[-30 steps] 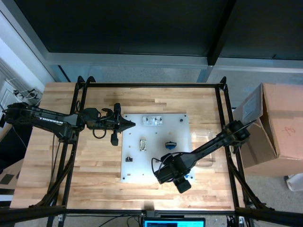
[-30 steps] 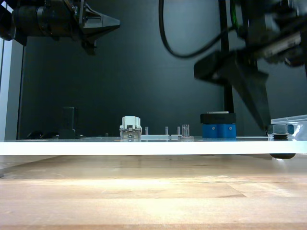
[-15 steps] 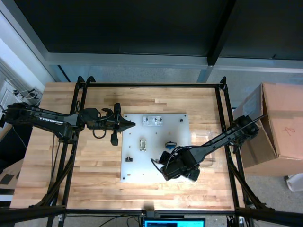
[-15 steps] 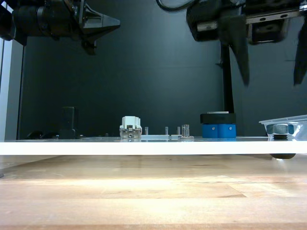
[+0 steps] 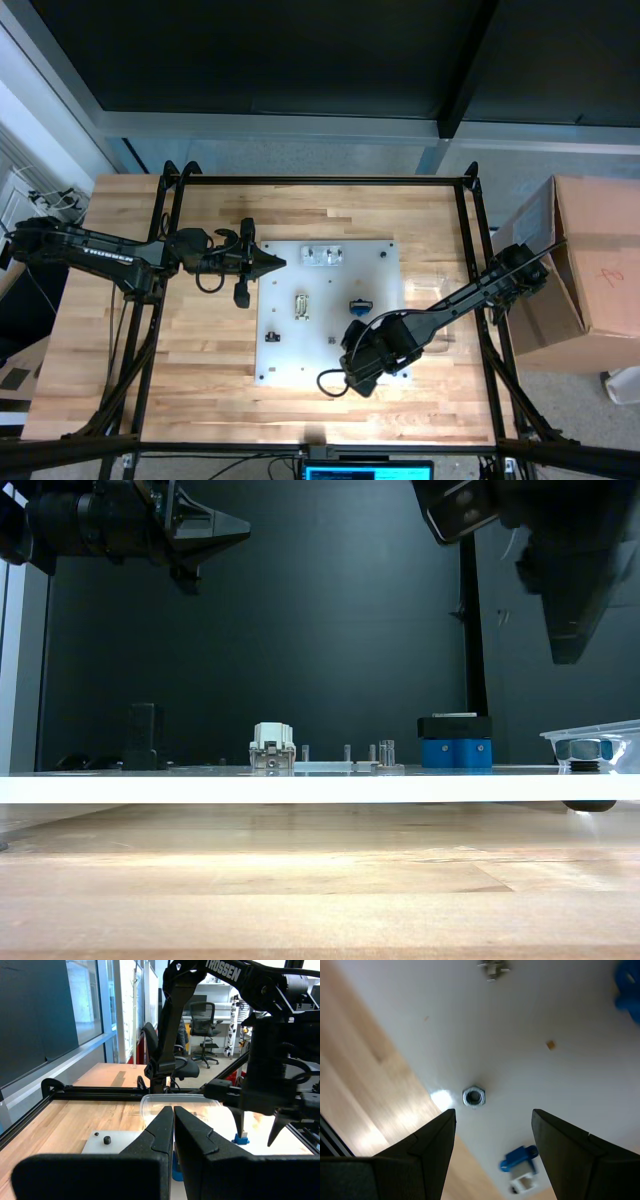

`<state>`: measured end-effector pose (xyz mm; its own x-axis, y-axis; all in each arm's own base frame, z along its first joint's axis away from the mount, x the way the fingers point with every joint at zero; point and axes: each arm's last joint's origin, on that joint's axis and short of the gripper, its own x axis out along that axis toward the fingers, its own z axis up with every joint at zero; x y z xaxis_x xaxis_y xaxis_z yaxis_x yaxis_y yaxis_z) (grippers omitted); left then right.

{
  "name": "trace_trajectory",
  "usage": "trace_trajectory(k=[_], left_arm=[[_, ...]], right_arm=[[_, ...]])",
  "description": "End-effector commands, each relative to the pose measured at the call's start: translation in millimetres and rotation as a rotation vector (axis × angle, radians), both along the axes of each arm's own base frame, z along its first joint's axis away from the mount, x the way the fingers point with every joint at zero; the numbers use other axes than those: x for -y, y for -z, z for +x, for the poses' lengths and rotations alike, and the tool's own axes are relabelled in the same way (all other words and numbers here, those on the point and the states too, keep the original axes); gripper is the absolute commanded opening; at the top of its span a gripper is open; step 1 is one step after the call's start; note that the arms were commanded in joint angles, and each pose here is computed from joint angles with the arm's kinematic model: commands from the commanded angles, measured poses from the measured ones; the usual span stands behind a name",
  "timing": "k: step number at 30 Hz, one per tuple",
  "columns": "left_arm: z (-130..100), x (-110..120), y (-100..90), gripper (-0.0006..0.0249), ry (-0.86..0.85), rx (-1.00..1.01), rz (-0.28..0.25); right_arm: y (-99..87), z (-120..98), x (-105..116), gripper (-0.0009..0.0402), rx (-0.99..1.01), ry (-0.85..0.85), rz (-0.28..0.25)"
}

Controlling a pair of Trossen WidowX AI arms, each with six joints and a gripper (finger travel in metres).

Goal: Pick the M12 nut and place it on its threads and fasten

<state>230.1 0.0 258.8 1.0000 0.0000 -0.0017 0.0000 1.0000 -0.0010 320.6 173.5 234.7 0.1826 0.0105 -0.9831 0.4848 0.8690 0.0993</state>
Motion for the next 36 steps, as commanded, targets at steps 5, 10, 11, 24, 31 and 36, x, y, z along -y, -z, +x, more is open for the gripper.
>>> trace_trajectory(k=[5,10,11,24,31,36], left_arm=[[0.0,-0.1,-0.2,0.0000,0.000,0.001,0.000],[0.0,0.0,-0.2,0.0000,0.000,0.001,0.000],[0.1,0.0,-0.1,0.0000,0.000,0.000,0.000],[0.0,0.0,-0.2,0.0000,0.000,0.001,0.000],[0.0,0.0,-0.2,0.0000,0.000,0.001,0.000],[0.0,0.0,-0.1,0.0000,0.000,0.000,0.000]], right_arm=[[0.0,-0.4,-0.1,0.0210,0.001,-0.188,-0.041],[6.8,-2.0,0.4,0.0181,-0.023,-0.273,-0.060],[8.2,-2.6,0.6,0.0166,-0.028,-0.287,-0.062],[19.5,4.3,-3.8,-0.0002,0.006,-0.464,-0.072],[37.6,5.8,-5.4,0.0000,-0.048,-0.479,-0.087],[41.8,3.6,-4.3,0.0000,-0.064,-0.483,-0.088]])
